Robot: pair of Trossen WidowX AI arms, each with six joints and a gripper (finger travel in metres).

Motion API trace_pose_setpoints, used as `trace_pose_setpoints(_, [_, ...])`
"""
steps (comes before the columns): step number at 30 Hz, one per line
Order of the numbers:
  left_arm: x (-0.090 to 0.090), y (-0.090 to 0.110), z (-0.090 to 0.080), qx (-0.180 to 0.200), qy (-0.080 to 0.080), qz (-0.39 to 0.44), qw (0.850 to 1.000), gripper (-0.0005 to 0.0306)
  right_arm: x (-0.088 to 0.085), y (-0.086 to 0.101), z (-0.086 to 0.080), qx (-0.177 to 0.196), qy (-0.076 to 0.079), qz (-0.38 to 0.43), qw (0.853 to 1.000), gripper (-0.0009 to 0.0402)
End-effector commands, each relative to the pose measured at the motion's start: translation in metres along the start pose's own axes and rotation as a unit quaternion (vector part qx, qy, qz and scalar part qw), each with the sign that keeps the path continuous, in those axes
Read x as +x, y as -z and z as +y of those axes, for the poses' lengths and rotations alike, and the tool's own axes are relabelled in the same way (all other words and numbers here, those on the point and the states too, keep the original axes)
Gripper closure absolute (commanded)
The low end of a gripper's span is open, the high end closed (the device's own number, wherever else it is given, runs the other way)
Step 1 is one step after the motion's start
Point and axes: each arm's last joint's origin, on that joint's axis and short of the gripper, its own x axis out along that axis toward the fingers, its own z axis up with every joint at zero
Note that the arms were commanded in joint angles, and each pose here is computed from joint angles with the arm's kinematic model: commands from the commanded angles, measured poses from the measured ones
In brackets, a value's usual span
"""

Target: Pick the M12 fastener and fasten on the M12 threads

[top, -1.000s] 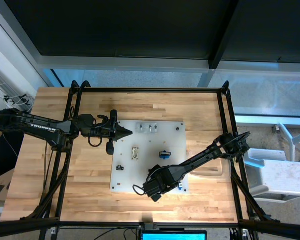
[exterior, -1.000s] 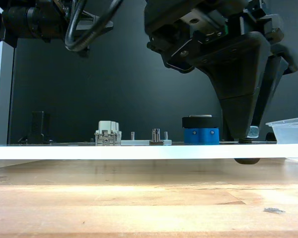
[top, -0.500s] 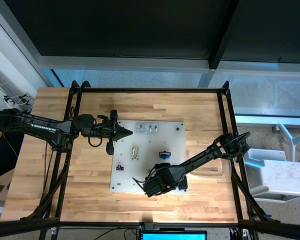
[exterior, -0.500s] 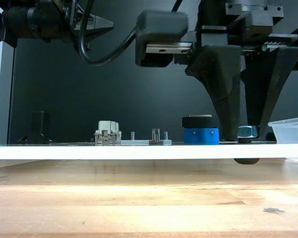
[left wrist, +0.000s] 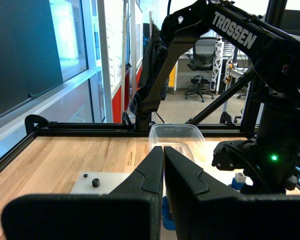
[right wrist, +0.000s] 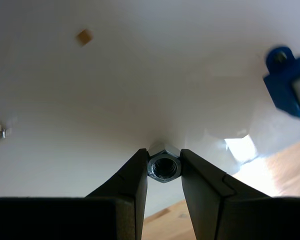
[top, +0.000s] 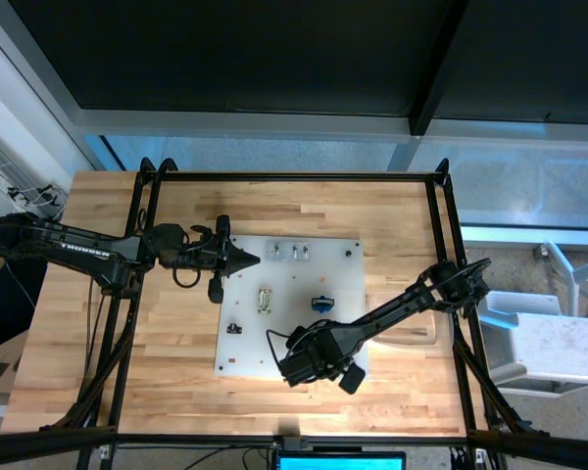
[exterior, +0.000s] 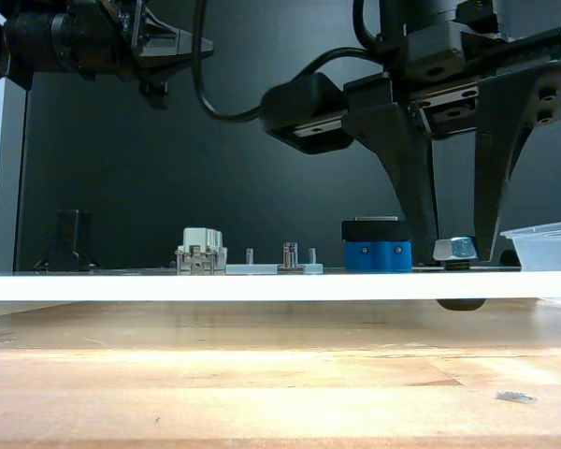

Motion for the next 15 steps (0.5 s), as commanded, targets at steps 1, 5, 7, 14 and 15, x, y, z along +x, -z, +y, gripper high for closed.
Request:
trace_pose_setpoints(1, [0.0, 0.0, 0.0, 0.0, 0.0, 0.0, 1.0, 0.03, 0.0005, 0.0002, -0.0001, 0.078, 0.0, -0.001, 0.997, 0.0377])
trace_pose_setpoints(5, [0.0, 0.0, 0.0, 0.0, 0.0, 0.0, 1.0, 0.03, 0.0002, 0.0005, 0.0001, 0.172, -0.001, 0.002, 0.985, 0.0377])
trace_pose_setpoints(7, [0.0, 0.0, 0.0001, 0.0, 0.0, 0.0, 1.0, 0.03, 0.0002, 0.0007, 0.0, 0.205, -0.001, 0.003, 0.979, 0.0377])
trace_pose_setpoints(14, [0.0, 0.0, 0.0, 0.0, 0.0, 0.0, 1.0, 0.03, 0.0002, 0.0013, 0.0003, 0.223, -0.002, 0.006, 0.975, 0.0377])
trace_pose_setpoints(15, [0.0, 0.0, 0.0, 0.0, 0.0, 0.0, 1.0, 0.03, 0.0002, 0.0013, 0.0005, 0.222, -0.002, 0.006, 0.975, 0.0377])
